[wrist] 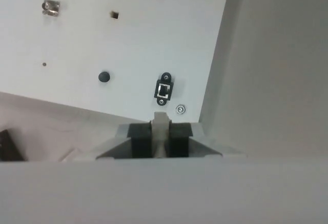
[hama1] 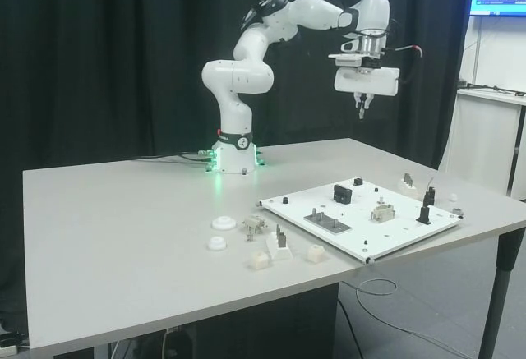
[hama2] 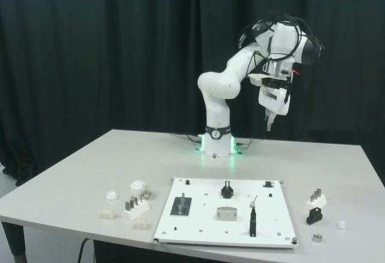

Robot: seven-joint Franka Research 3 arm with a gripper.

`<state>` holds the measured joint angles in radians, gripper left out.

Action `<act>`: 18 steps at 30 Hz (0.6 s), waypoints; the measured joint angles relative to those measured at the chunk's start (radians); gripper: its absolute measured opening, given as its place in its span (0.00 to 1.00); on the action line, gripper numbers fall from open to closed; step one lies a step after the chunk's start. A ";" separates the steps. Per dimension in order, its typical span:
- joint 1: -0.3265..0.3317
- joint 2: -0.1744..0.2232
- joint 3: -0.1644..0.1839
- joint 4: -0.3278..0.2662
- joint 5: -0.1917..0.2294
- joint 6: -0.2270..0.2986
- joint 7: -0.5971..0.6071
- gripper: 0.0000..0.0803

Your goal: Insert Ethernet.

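In the wrist view my gripper (wrist: pixel 160 141) is shut on a small pale grey Ethernet plug (wrist: pixel 160 124) that sticks out past the black fingers (wrist: pixel 139 139). Beyond the plug, a black-framed Ethernet socket (wrist: pixel 164 89) sits near a corner of the white board (wrist: pixel 133 34), with a screw (wrist: pixel 180 109) beside it. The room views show the gripper (hama1: pixel 362 109) (hama2: pixel 269 124) held high in the air, well above the board (hama1: pixel 362 232) (hama2: pixel 204 221). The socket (hama1: pixel 359 182) (hama2: pixel 267 184) lies by the board's far edge.
The board also carries a black knob (wrist: pixel 104 76), a metal connector (wrist: pixel 50 6), a black upright part (hama1: pixel 425 207) and a grey block (hama2: pixel 226 213). Several loose white parts (hama1: pixel 259 260) lie beside the board, and others (hama2: pixel 316 200) sit on its other side. The arm's base (hama2: pixel 218 142) stands behind.
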<state>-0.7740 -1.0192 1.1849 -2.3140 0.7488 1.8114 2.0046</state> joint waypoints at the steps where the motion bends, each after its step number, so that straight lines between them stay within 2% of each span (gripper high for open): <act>1: -0.003 0.003 0.003 0.001 0.001 0.003 -0.001 0.08; 18: -0.048 0.038 0.036 0.022 0.004 0.012 -0.003 0.08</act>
<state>-0.8222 -0.9817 1.2205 -2.2920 0.7524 1.8234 2.0018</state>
